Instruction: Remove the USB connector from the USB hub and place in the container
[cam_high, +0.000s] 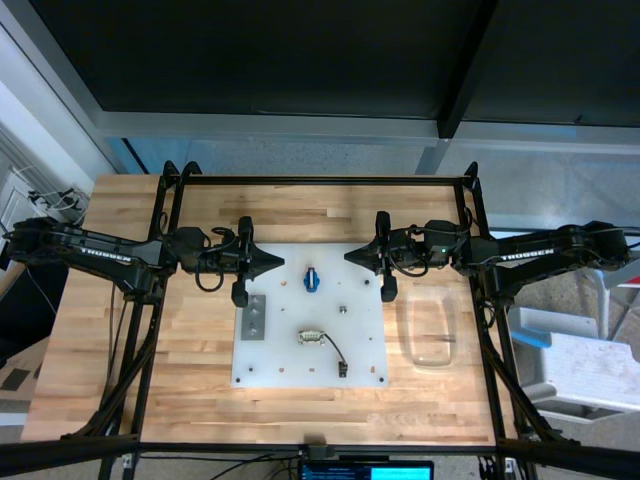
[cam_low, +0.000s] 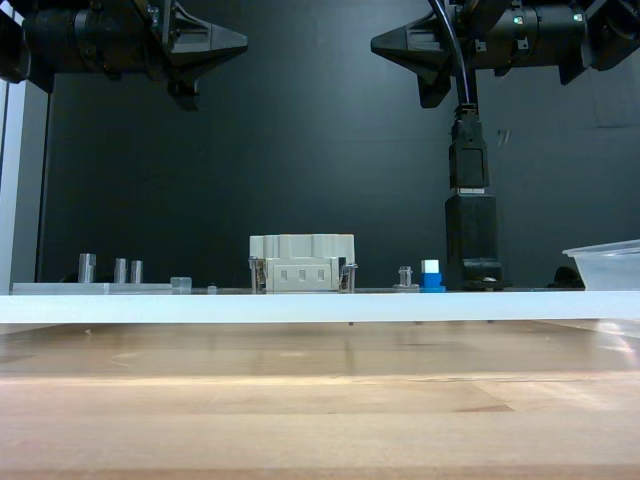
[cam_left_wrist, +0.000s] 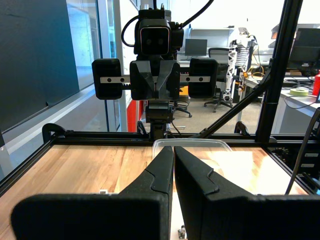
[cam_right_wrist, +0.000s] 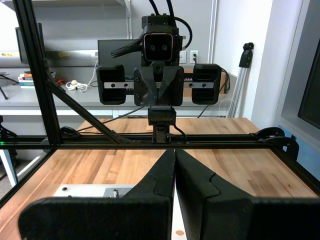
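Observation:
The USB connector (cam_high: 334, 350) is a short black cable curling over the near part of the white board (cam_high: 365, 340), its plug (cam_low: 468, 160) standing upright in the small black USB hub (cam_high: 342, 370). The hub (cam_low: 470, 240) shows close in the low view. A clear container (cam_high: 430, 328) lies on the wood right of the board, its rim (cam_left_wrist: 190, 144) visible in the left wrist view. My left gripper (cam_high: 283, 262) and right gripper (cam_high: 347, 257) hover shut and empty, tip facing tip, high above the board's far edge. Their fingers (cam_left_wrist: 162, 172) (cam_right_wrist: 162, 172) press together.
On the board sit a grey metal block with holes (cam_high: 257, 320), a blue part (cam_high: 310, 279) and a beige connector housing (cam_high: 310, 338). A black frame (cam_high: 320, 181) rings the wooden table. Each wrist view looks straight at the opposite arm.

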